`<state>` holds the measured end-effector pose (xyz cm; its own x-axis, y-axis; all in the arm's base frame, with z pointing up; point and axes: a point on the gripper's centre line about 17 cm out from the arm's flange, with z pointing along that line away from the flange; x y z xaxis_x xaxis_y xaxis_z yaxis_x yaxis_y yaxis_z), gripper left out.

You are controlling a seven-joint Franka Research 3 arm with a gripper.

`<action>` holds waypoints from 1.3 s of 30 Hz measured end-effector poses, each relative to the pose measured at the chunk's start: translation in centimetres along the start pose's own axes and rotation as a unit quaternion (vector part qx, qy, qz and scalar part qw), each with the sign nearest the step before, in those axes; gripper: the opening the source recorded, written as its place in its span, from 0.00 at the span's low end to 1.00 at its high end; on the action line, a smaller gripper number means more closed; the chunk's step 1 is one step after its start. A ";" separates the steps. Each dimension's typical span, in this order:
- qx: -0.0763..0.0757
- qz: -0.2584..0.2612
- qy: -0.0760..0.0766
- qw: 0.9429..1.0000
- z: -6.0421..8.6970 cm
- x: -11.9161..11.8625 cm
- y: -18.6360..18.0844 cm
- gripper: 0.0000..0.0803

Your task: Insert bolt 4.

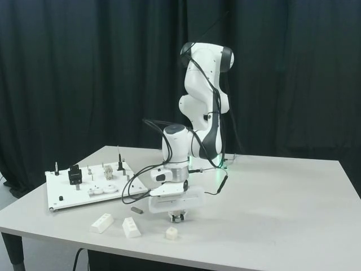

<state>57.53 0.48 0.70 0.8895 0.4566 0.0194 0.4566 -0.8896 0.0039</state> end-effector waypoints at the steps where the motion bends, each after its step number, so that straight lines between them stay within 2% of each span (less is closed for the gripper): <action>1: 0.001 0.001 -0.001 1.000 -0.1 0.0 0.0 0.28; 12: 0.007 0.004 -0.001 1.000 -1.0 0.0 -0.2 0.28; 39: 0.007 0.003 0.002 1.000 -1.6 0.2 -0.1 0.28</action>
<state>57.64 0.68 2.28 0.8920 0.4513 0.0243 0.4516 -0.8922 -0.0092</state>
